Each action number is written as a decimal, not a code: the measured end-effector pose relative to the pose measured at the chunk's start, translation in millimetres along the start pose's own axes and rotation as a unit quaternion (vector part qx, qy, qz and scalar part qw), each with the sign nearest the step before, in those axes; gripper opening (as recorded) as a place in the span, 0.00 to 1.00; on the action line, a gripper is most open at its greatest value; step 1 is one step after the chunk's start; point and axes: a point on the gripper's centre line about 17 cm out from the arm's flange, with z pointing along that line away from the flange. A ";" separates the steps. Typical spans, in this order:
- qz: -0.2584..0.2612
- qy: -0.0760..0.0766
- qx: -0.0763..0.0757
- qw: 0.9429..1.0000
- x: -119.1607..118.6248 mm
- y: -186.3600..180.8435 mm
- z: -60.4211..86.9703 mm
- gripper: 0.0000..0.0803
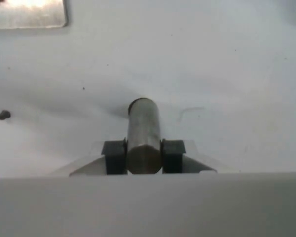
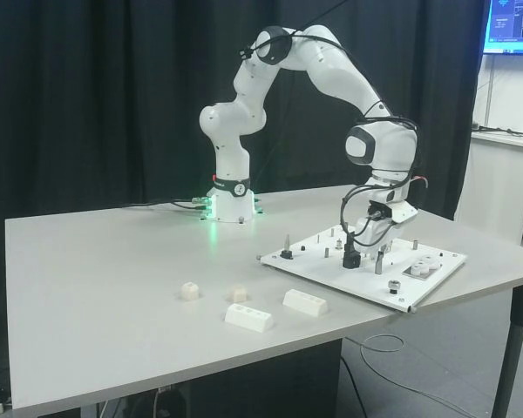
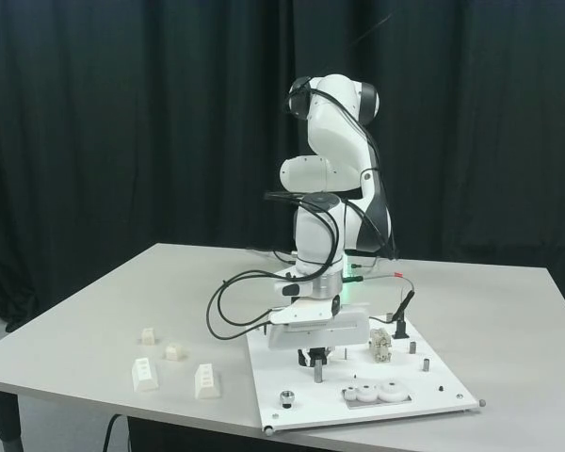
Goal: Insert round peg 4.
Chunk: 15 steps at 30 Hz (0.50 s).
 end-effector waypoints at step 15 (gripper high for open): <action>-0.011 0.009 -0.002 1.000 5.2 -1.9 -0.3 0.19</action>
